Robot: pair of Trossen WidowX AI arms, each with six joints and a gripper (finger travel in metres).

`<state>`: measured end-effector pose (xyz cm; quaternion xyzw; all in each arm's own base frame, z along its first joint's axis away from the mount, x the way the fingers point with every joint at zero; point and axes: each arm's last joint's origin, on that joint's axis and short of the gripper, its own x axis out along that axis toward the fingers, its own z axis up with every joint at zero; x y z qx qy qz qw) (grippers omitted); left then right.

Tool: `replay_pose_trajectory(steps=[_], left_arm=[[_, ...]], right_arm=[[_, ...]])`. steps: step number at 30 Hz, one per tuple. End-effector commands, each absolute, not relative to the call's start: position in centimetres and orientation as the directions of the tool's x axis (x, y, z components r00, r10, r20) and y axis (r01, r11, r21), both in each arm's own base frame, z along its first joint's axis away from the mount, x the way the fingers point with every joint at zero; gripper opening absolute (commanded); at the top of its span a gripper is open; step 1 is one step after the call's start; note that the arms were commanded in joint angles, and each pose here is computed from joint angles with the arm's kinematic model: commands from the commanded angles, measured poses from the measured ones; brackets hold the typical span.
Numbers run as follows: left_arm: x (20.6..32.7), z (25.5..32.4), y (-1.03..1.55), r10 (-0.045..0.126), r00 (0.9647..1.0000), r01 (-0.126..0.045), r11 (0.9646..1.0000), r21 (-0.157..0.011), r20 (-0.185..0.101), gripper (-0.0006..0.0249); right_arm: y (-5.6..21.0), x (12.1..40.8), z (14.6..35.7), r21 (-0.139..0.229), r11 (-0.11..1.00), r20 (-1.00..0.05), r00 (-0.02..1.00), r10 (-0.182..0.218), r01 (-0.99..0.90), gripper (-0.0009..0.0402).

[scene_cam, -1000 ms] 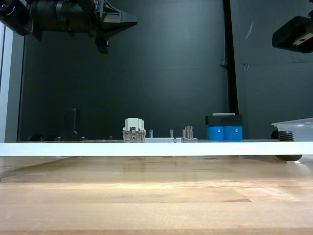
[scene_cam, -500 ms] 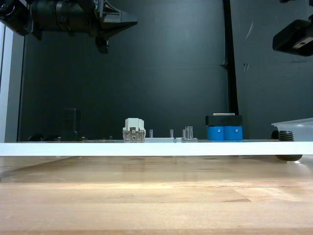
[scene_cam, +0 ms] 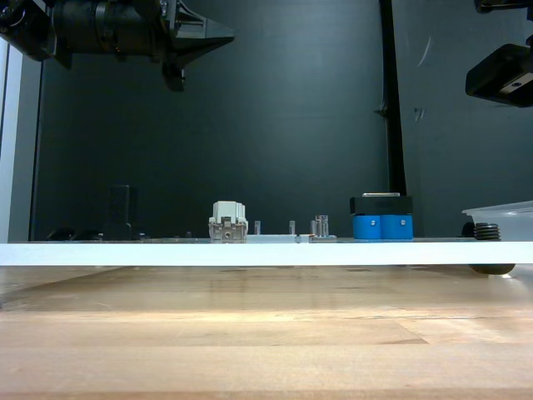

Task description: Pick the RJ45 connector and install on the taskboard

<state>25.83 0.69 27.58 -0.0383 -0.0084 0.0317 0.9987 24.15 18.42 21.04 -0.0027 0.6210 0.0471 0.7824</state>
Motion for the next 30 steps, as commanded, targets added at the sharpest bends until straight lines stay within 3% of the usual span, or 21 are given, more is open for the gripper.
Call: replay_pose_trajectory(steps=[1, 7, 20, 30], left_arm=[[25.8, 27.57, 0.70, 0.064, 0.9978, -0.063, 0.9950, -0.077, 0.014, 0.0000], [25.8, 27.58, 0.70, 0.064, 0.9978, -0.063, 0.9950, -0.077, 0.015, 0.0000], [25.8, 27.58, 0.70, 0.064, 0.9978, -0.063, 0.9950, -0.077, 0.015, 0.0000], [25.8, 27.57, 0.70, 0.064, 0.9978, -0.063, 0.9950, -0.077, 0.014, 0.0000]], right_arm=[[18.5, 24.1, 20.9, 0.055, 0.995, -0.975, 0.213, 0.070, -0.079, 0.0002], [18.4, 24.0, 21.2, 0.062, 0.995, -0.972, 0.223, 0.079, -0.080, 0.0036], [17.9, 23.5, 23.3, 0.072, 0.994, -0.966, 0.242, 0.089, -0.078, 0.0165], [16.5, 21.9, 25.7, 0.089, 0.994, -0.958, 0.268, 0.102, -0.060, 0.0176]])
